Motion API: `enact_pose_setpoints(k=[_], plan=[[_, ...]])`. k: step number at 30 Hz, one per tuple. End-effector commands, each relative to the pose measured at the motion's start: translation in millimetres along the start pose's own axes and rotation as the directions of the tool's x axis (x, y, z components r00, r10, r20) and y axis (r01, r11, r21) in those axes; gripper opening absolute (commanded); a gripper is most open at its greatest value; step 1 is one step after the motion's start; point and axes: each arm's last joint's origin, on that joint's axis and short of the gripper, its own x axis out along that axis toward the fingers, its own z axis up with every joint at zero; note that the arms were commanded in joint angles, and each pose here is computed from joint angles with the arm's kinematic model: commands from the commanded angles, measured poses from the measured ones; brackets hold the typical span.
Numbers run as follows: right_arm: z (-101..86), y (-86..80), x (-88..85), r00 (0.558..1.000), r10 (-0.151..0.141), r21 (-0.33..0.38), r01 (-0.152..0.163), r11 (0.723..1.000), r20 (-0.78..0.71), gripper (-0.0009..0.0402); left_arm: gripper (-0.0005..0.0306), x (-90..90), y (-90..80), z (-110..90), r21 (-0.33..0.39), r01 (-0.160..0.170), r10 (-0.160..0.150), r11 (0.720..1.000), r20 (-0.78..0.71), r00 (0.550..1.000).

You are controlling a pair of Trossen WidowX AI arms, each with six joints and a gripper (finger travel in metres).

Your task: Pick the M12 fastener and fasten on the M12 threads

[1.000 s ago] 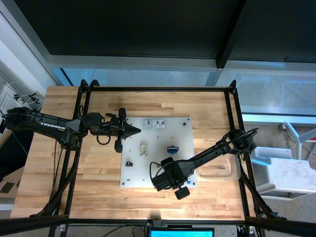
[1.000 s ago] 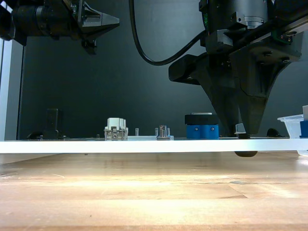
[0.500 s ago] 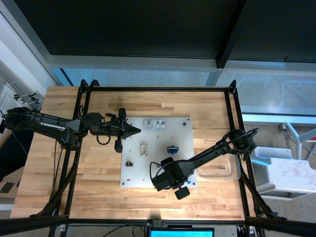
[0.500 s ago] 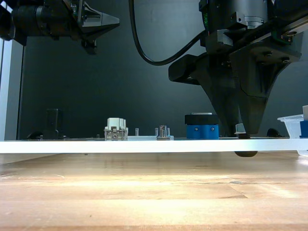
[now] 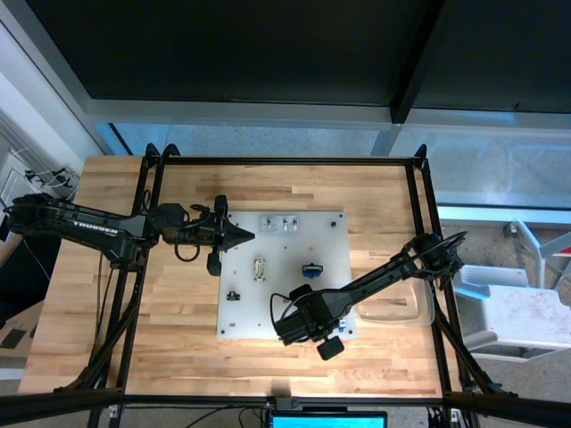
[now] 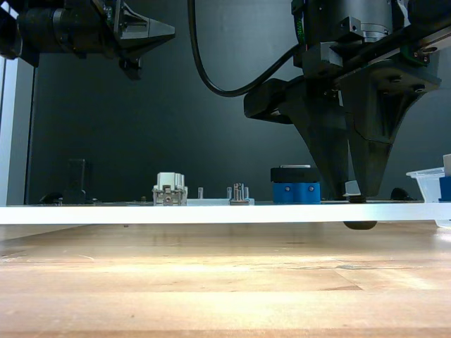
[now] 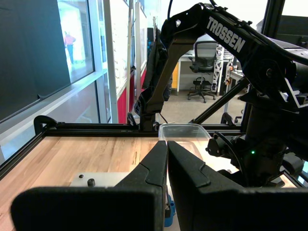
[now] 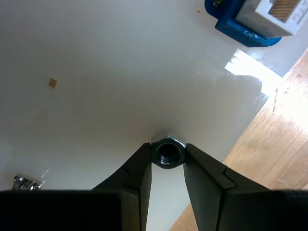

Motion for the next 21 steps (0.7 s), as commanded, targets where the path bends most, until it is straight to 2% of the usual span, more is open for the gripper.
enact_pose_setpoints(k=[1, 11, 21], plan=[[-0.4, -0.7, -1.6, 1.000, 0.002, 0.009, -0.002, 1.000, -0.004, 0.0032, 0.0000, 0.1, 0.0, 0.1, 0.000, 0.000, 0.000, 1.000, 0.000, 1.000], [-1.4, -2.7, -3.7, 1.000, -0.006, 0.031, 0.006, 1.000, -0.023, 0.0097, 0.0000, 0.1, 0.0, 0.1, 0.000, 0.000, 0.000, 1.000, 0.000, 1.000], [-2.9, -4.2, -10.1, 0.999, -0.024, 0.031, 0.025, 0.999, -0.044, 0.0122, 0.0000, 0.1, 0.0, 0.1, 0.000, 0.000, 0.000, 1.000, 0.000, 1.000]])
